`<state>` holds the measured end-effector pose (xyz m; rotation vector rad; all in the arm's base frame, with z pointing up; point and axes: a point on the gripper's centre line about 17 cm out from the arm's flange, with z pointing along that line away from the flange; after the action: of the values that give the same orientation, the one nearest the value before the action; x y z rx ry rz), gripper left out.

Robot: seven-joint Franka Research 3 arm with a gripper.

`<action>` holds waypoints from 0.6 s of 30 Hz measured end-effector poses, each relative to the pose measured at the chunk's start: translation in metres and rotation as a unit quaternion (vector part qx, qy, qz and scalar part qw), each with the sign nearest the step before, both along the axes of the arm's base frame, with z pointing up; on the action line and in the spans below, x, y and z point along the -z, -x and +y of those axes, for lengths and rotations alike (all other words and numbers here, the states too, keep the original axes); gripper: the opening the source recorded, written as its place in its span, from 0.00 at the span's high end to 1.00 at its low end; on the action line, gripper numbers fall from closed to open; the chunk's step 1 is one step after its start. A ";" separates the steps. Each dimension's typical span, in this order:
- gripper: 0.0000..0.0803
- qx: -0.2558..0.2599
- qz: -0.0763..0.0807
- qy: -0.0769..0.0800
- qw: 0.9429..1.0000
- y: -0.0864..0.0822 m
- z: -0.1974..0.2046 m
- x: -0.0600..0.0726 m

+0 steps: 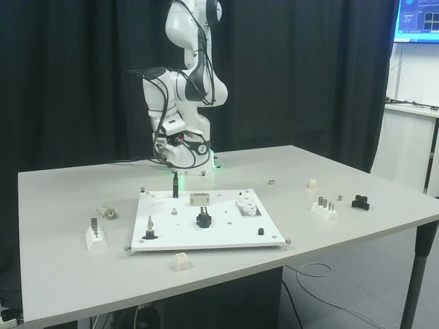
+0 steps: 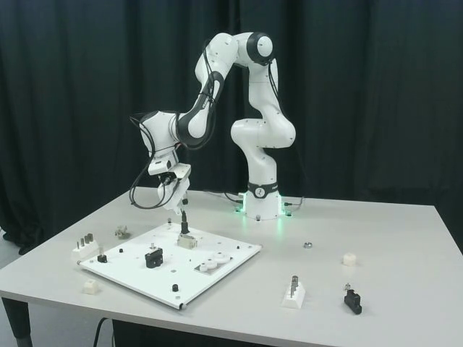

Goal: Insert USB.

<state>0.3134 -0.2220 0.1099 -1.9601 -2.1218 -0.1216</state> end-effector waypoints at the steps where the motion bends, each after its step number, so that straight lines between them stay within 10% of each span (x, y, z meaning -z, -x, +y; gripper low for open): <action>1: 0.27 0.004 0.001 0.000 1.000 0.000 0.000 -0.001; 8: 0.27 0.024 0.009 0.001 1.000 0.000 0.001 -0.009; 9: 0.02 0.026 0.010 0.002 1.000 0.000 0.000 -0.011; 18: 0.01 0.041 0.011 0.013 0.999 -0.001 -0.002 -0.027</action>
<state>0.3149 -0.2240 0.1373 -2.0546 -2.0406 -0.0866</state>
